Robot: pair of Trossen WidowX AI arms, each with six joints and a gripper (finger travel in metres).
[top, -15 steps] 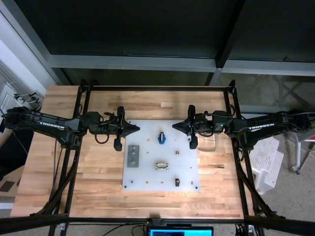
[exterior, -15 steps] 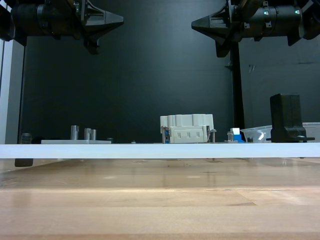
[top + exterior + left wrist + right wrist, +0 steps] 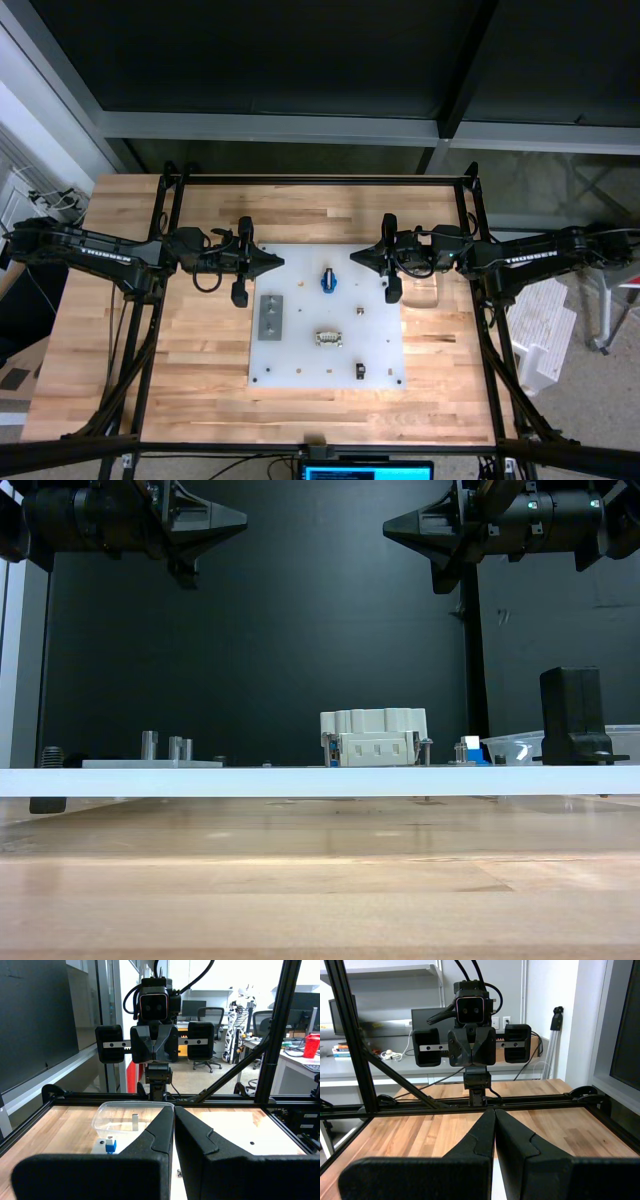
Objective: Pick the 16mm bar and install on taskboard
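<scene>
My left tool (image 3: 276, 262): it hangs high over the far left edge of the taskboard (image 3: 300, 365). Its two fingers are pressed together and hold nothing.
My right tool (image 3: 356, 255): it hangs high over the far right part of the board and points at my left one. It is clenched too, with nothing in it.
Why so high: I think both arms are parked up here so they bump nothing. The job has not begun.
The bar (image 3: 135, 1121): I think it is the small pale stick standing in the clear tray (image 3: 120, 1105). The tray sits on the surface (image 3: 180, 350), just right of the board. I cannot tell the stick's size.
Where it should go: likely the grey block (image 3: 270, 316) with holes, on the left of the board.
Left wrist view: only this one looks into the tray and shows the stick.
High view: it shows where things lie, like the blue fitting (image 3: 328, 281), but I cannot find the stick there.
Low view: it shows the big gap of air under my tools, and little pegs (image 3: 165, 746) standing on the block.
</scene>
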